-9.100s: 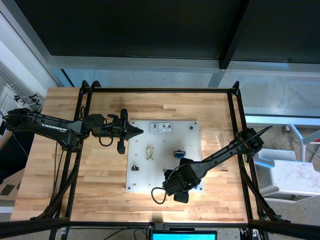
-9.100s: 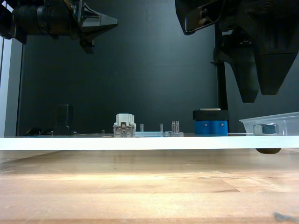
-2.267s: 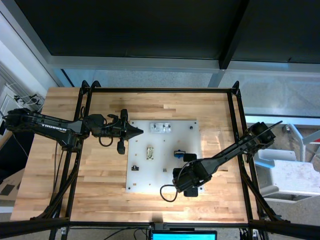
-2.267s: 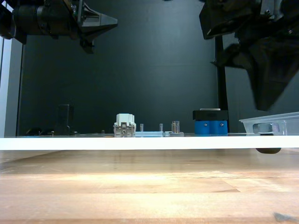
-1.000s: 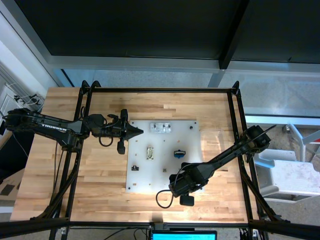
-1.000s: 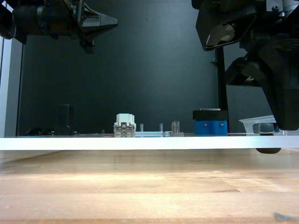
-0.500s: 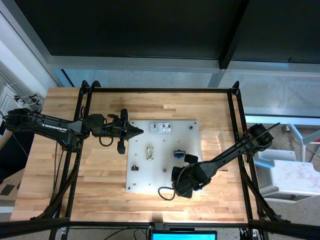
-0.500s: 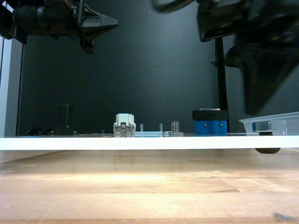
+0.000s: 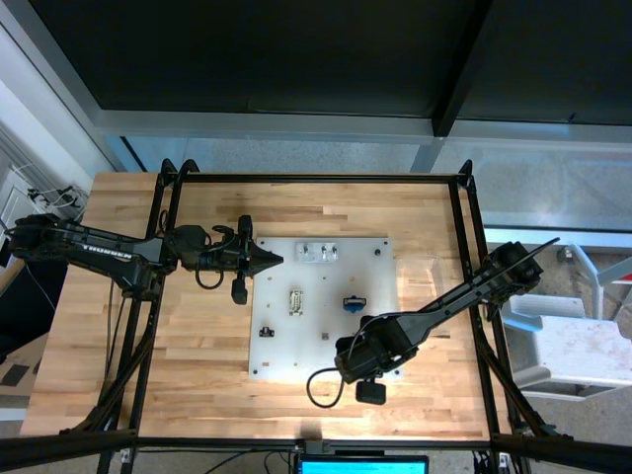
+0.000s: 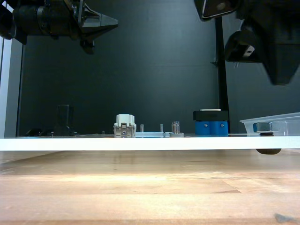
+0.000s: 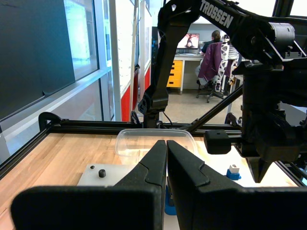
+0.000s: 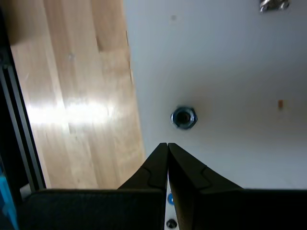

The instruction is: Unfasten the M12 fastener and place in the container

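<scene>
Hovering over board (image 12: 230, 72), near right edge: right gripper (image 12: 167, 144), jaws closed, empty. Nut (image 12: 183, 117) just beyond tips, on board, outside container (image 10: 281, 120). Left gripper (image 9: 278, 260) far off, jaws closed.

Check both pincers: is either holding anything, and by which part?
Nothing is held. The right pincer, shut and empty, hangs above the nut on the white board. The left pincer, shut too, hangs by the board's left edge.

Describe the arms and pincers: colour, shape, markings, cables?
Left arm and right arm: matte black, white TROSSEN lettering, black cable loop at each wrist. Left pincer, left of the board, and right pincer, above its near right: black tapered wedge fingers.
</scene>
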`<action>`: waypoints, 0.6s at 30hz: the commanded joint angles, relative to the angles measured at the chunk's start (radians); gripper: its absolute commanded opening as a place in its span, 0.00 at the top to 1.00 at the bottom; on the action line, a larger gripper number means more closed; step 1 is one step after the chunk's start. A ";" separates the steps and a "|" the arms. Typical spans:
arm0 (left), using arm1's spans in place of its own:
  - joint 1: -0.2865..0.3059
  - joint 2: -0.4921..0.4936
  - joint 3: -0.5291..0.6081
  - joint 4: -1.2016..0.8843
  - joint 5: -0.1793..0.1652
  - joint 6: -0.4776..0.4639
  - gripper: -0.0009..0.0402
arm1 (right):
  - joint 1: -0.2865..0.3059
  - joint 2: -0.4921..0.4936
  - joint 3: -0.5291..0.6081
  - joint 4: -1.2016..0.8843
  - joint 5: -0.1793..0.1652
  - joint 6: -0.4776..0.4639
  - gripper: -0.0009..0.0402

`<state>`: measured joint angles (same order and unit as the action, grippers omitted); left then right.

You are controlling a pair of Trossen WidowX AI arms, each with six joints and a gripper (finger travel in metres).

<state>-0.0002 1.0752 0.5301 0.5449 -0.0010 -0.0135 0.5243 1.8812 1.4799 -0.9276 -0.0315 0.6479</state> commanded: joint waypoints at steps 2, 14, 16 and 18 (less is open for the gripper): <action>0.000 0.000 0.000 0.000 0.000 0.000 0.98 | 0.002 0.037 0.000 0.006 -0.004 -0.008 0.98; 0.000 0.000 0.000 0.000 0.000 0.000 0.98 | 0.003 0.094 -0.001 0.047 0.008 -0.028 0.98; 0.000 0.000 0.000 0.000 0.000 0.000 0.98 | 0.002 0.100 -0.001 0.048 0.014 -0.029 0.98; 0.000 0.000 0.000 0.000 0.000 0.000 0.98 | 0.001 0.104 -0.001 0.049 0.015 -0.029 0.98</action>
<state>-0.0002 1.0752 0.5297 0.5449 -0.0010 -0.0132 0.5255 1.9816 1.4799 -0.8791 -0.0185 0.6186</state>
